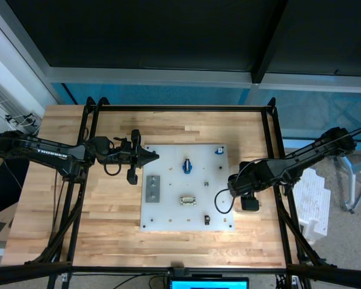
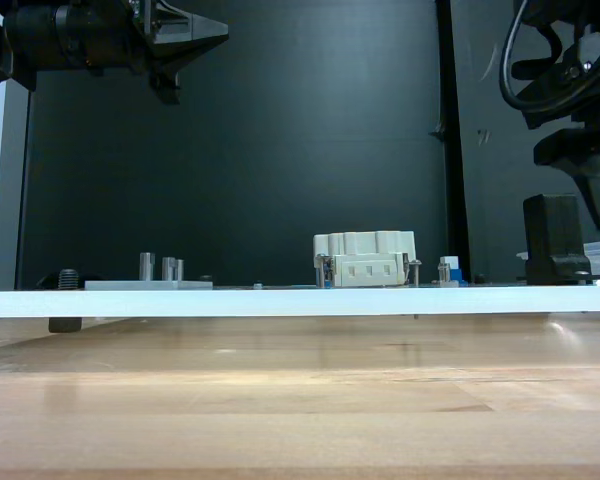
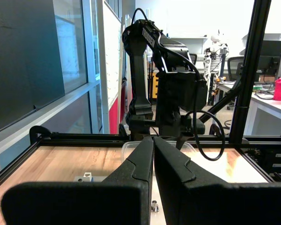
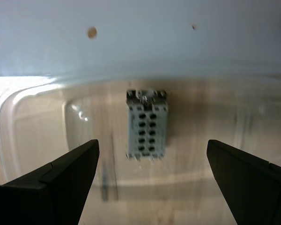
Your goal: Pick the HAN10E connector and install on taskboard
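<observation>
Worktop: pale wood planks (image 1: 78,211) inside a black frame (image 1: 180,108); the white taskboard (image 1: 168,211) lies flat at the middle.
Room: dark panels beyond the 12 o'clock edge, with a blue-green strip under them. The left wrist view shows windows, desks and a chair behind the right arm.
On the taskboard: grey block (image 1: 153,188) at 9 o'clock, blue part (image 1: 187,165) toward 12, beige block (image 1: 188,200) just toward 6 from the centre, black part (image 1: 207,219) at 5.
Connector (image 4: 147,124): lies in a clear tray (image 4: 28,122) off the taskboard's 3 o'clock edge, straight below the right gripper.
Facing: two rows of five holes turned up.
Long axis: square to the taskboard's edge, so along the worktop's 3–9 o'clock line, with one tabbed end toward the taskboard.
Right gripper (image 4: 152,143): points down over the tray, fingers spread wide. One finger stands off each long side of the connector; neither touches it, and nothing is held.
Left gripper (image 1: 155,156): high over the taskboard's 10 o'clock corner, level, aimed toward 3 o'clock, fingers pressed together with nothing between them.
</observation>
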Motion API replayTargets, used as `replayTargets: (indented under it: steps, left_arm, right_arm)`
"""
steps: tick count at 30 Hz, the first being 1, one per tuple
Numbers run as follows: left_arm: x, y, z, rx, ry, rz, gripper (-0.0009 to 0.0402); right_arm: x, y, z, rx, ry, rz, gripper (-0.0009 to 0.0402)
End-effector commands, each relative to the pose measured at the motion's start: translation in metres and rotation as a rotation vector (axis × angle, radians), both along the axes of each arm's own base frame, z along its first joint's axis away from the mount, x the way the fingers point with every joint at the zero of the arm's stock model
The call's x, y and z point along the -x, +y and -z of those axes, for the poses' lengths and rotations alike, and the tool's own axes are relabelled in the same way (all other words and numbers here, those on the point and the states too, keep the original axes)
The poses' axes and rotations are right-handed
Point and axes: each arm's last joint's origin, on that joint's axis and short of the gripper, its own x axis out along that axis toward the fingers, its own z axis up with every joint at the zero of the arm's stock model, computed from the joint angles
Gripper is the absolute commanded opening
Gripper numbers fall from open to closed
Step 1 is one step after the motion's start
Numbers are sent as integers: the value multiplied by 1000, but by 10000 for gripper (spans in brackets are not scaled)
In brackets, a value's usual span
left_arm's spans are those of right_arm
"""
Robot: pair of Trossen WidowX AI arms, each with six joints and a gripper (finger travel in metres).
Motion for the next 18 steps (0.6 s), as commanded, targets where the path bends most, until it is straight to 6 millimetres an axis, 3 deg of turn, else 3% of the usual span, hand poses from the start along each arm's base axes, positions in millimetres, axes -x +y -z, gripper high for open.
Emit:
replayTargets:
  steps: [1,18]
  left_arm:
    - [0,0,0,0,-1,0,1]
    - [0,0,0,0,0,0,1]
  right_arm:
    - [1,0,9,3,4,-3,323]
    - [5,-2,36,-6,-23,-5,322]
